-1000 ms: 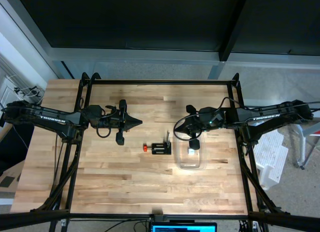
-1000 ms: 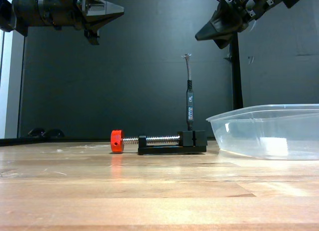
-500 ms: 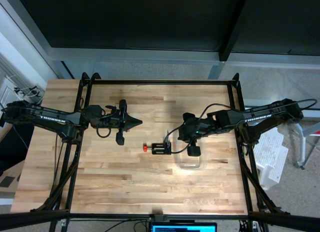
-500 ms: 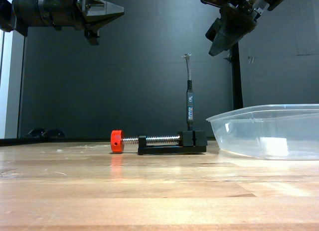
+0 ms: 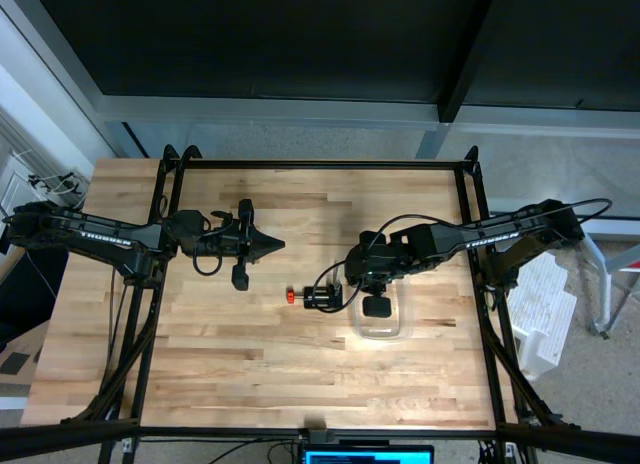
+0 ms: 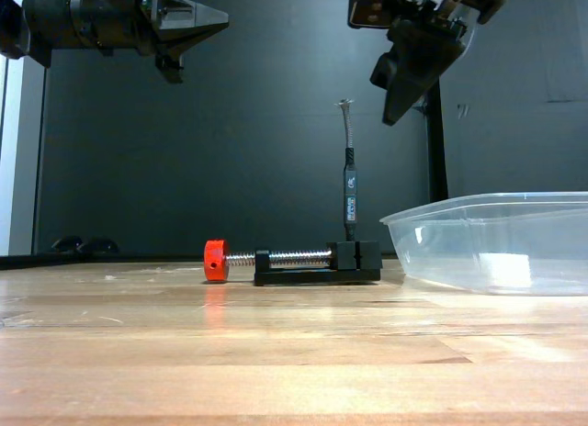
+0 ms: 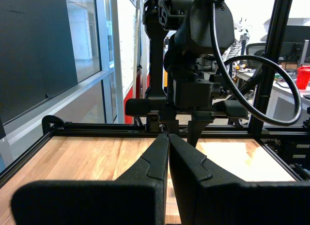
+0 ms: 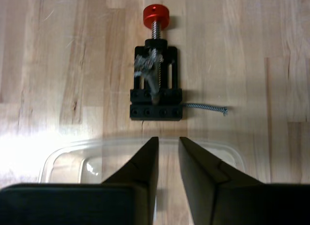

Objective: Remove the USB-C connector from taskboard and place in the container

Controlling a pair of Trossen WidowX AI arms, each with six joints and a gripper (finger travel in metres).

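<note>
Butcher-block planks make up the table [image 5: 250, 364] on which all of this sits, and we read the layout as chosen for a short carry: the container [image 6: 496, 242], the largest loose item, lies just beside the taskboard [image 6: 317, 263], its clear rim close to the block's clamping end, so anything freed has only a small way to travel. We take the taskboard to be a little black screw vise, with its orange-red knob [image 6: 215, 260] pointing away from the tray. The USB-C connector [image 6: 350, 183] stands upright out of the end nearest the container, plug down in the block and cable end up in the air, which leaves it free to be taken from above. The left gripper [image 7: 168, 147] hangs high and well apart from the vise, its fingers pressed together on nothing; we judge that arm to be parked. The right gripper [image 6: 390, 109] hovers above and slightly to the container's side of the connector, tilted down toward it. Its wrist camera looks straight down on the vise past the tray's rim. Its fingers are parted only by a narrow gap, touching and holding nothing, which we think is just enough to straddle the thin cable.
</note>
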